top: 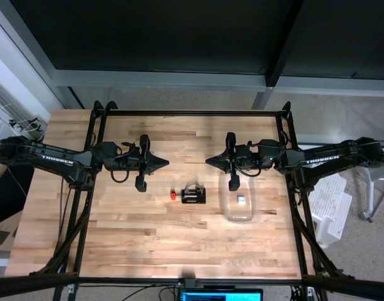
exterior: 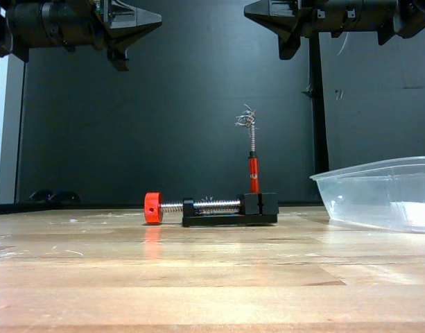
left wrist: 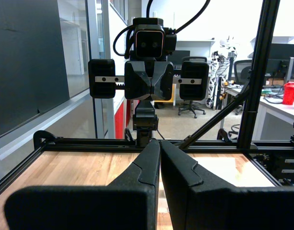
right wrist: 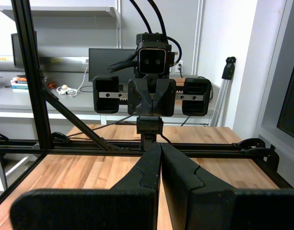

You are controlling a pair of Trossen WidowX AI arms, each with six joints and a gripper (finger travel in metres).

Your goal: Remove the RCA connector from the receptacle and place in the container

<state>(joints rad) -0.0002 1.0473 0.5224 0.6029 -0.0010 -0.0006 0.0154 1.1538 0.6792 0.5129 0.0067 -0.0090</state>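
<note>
The receptacle [top: 193, 196] [exterior: 229, 210] is a small black block lying mid-table, with a red-orange knob [exterior: 152, 207] on its left end. The RCA connector [exterior: 254, 173] stands upright in the block's right end, a slim red plug with a thin springy wire tail that frays at the top. The clear container [top: 229, 213] [exterior: 378, 198] sits just right of the block. My left gripper [top: 166, 162] [left wrist: 159, 143] hangs shut and empty above the table, behind and left of the block. My right gripper [top: 207, 161] [right wrist: 160, 146] faces it, shut and empty, behind the block and the container.
A small white cube [top: 241, 200] lies inside the container. A black frame rail [top: 192, 113] runs along the table's far edge, with slanted struts at both sides. Each wrist view looks across at the other arm's gripper.
</note>
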